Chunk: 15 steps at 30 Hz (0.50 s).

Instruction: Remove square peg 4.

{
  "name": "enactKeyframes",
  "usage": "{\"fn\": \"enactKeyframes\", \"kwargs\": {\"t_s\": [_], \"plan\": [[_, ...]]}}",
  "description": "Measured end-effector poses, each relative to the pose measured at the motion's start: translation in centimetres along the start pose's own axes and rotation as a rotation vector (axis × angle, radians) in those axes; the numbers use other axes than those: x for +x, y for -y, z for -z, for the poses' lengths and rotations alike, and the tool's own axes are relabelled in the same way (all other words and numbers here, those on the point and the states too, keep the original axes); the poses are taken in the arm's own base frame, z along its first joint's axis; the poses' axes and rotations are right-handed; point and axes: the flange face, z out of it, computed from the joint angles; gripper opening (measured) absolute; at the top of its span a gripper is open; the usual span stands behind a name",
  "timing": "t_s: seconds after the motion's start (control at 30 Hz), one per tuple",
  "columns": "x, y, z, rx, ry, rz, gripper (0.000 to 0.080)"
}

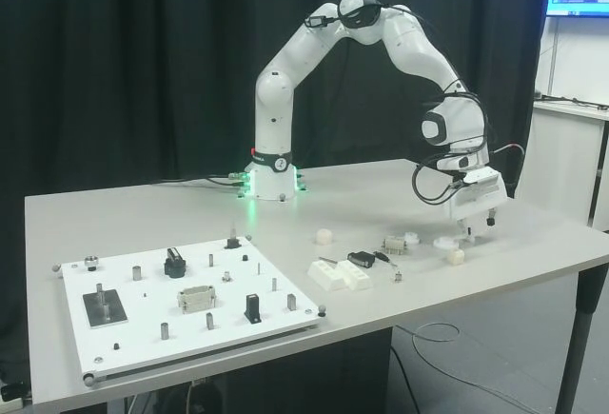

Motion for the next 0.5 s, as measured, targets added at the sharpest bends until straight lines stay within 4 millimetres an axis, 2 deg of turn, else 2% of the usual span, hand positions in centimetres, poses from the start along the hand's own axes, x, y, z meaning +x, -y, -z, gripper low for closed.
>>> {"fn": "enactKeyframes", "kwargs": {"t_s": [0.5], "plan": [[1.8, 0.2, 1.2, -0.018, 0.015, -0.015, 0.0800]]}}
